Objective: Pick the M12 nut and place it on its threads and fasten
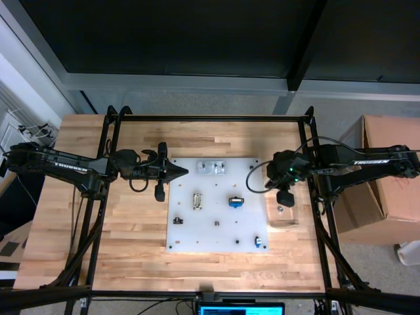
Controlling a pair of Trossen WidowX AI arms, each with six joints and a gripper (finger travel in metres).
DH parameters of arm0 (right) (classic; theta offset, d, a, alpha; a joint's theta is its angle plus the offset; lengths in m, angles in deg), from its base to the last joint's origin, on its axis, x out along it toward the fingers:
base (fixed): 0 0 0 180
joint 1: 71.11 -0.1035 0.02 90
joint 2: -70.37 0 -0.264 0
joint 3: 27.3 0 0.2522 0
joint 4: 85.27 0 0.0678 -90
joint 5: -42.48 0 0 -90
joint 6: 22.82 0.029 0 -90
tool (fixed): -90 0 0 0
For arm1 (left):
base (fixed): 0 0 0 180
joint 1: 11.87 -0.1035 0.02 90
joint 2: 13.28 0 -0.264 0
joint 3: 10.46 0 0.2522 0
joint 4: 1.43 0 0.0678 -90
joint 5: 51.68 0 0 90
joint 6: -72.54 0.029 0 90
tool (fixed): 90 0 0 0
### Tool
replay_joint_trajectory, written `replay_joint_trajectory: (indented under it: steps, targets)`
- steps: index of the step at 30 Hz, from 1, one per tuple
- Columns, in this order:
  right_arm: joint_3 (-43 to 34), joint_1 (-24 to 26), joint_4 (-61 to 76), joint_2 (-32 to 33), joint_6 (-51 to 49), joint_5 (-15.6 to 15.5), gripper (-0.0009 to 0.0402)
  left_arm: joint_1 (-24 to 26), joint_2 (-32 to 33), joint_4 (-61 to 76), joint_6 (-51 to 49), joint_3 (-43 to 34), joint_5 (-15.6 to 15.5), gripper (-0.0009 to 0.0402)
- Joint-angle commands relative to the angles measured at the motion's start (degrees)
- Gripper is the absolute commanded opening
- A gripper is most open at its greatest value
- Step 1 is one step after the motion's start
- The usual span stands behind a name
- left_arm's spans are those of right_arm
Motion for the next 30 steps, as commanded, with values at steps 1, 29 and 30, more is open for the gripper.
replay_joint_trajectory:
  steps: [1, 29, 30]
  targets:
    - [-0.81, -1.07, 6.56, 0.39, 3.96, 0.52, 0.0000, 0.00, 0.00, -0.02, 0.02, 0.00, 0.02, 0.0000]
    - [-1.92, -9.81, 18.97, 13.88, 47.06, 0.20, 0.0123, 0.00, 0.00, -0.02, 0.02, 0.00, 0.02, 0.0000]
    - [-1.22, -10.21, 18.49, 13.88, 48.52, 0.20, 0.0138, -0.02, 0.00, -0.02, 0.02, 0.00, 0.02, 0.0000]
